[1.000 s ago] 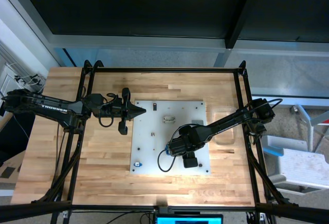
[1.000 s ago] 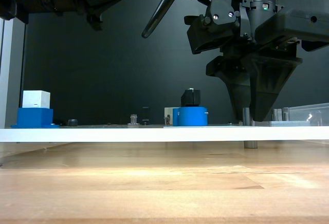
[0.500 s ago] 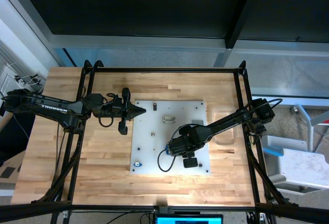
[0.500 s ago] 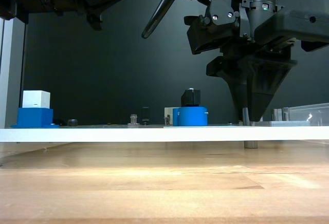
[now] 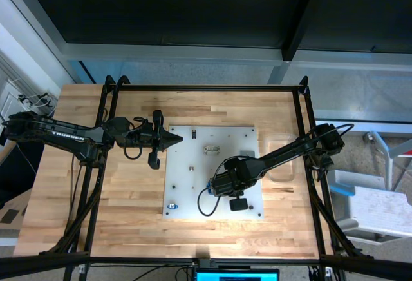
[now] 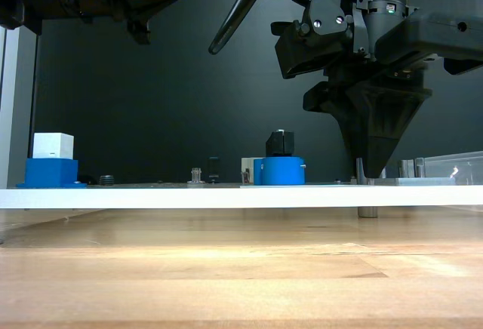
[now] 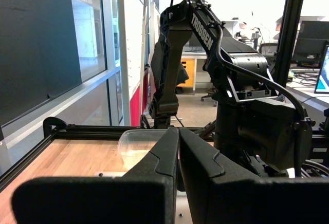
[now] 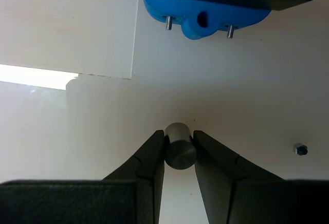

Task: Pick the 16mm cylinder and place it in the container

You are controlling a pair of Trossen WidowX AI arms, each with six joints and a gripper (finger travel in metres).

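right hand points straight down over the white board, fingers clamped on both sides of the 16mm cylinder. The peg stands upright with its base about at board level in the low view, on the board's near-right part and near the blue part but not touching it. container sits on the desk just off the board's right edge, well apart from the cylinder; left hand hangs high by the board's left edge, fingers closed against each other.
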